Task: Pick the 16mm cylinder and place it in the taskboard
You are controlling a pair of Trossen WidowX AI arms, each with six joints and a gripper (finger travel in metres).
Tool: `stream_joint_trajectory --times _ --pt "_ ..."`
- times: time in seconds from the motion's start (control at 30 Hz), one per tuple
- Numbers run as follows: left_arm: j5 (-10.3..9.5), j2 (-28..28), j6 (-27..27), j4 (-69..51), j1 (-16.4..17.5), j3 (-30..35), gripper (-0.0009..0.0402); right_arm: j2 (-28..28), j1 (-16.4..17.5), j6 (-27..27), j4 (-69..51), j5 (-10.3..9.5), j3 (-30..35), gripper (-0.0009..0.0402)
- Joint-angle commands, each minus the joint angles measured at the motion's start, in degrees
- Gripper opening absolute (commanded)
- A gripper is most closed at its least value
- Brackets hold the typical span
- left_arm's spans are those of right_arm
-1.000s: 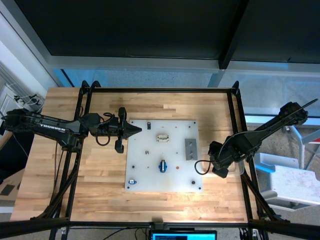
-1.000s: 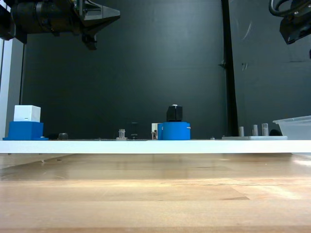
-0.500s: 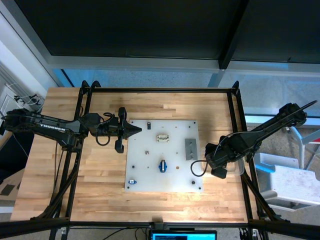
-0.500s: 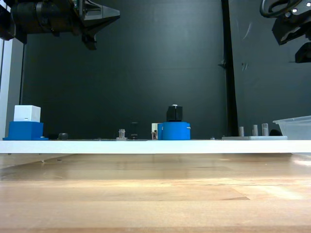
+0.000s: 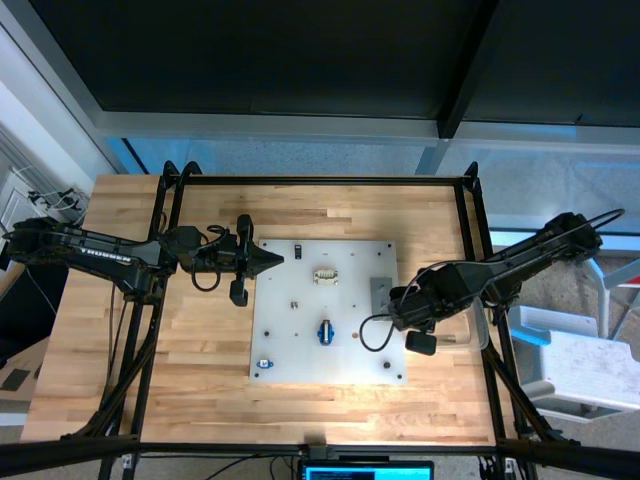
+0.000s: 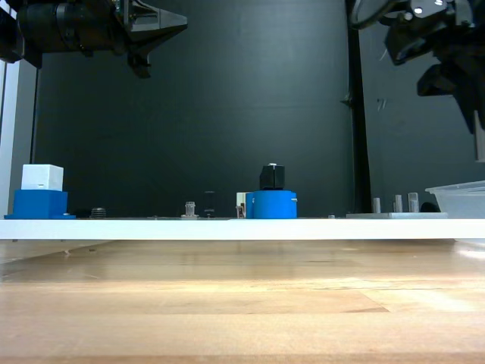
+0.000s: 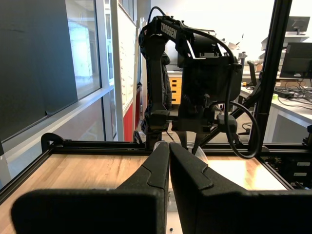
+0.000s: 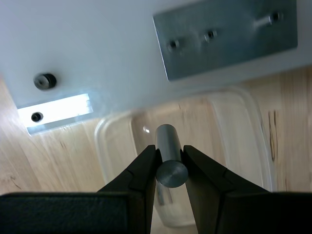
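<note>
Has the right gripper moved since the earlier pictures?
Yes. In the high view the right gripper, holding the dull-grey metal cylinder, came leftward to the grey metal block; the left gripper hangs at the white board's left edge.

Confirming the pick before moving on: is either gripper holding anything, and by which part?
Right gripper, over the taskboard's right edge, pinches the 16mm cylinder by its round side. Left gripper, shut at the left edge, holds nothing.

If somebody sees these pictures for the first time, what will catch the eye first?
First, the 16mm cylinder, pinched in the right gripper, which is raised at the right edge of the taskboard, close to the clear bin and the grey metal block. Next, the left gripper, shut and empty, hanging high over the board's left edge.
</note>
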State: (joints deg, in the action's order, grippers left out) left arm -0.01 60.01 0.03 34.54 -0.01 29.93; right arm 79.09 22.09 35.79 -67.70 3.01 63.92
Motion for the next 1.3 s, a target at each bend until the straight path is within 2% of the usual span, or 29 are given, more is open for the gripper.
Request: stream_joint_trajectory --times 0.03,0.37,1.3 --pt "0.0 0.0 0.02 0.0 0.02 0.02 0.0 1.9 -0.87 -1.68 0.2 0.0 1.81 0.0023" --pt "0.0 0.0 0.02 0.0 0.02 0.02 0.0 8.7 -3.28 -5.9 2.23 0.0 7.58 0.0023" --pt "0.0 0.0 0.02 0.0 0.0 0.02 0.0 23.43 -4.85 -11.87 4.66 -0.55 20.31 0.0023"
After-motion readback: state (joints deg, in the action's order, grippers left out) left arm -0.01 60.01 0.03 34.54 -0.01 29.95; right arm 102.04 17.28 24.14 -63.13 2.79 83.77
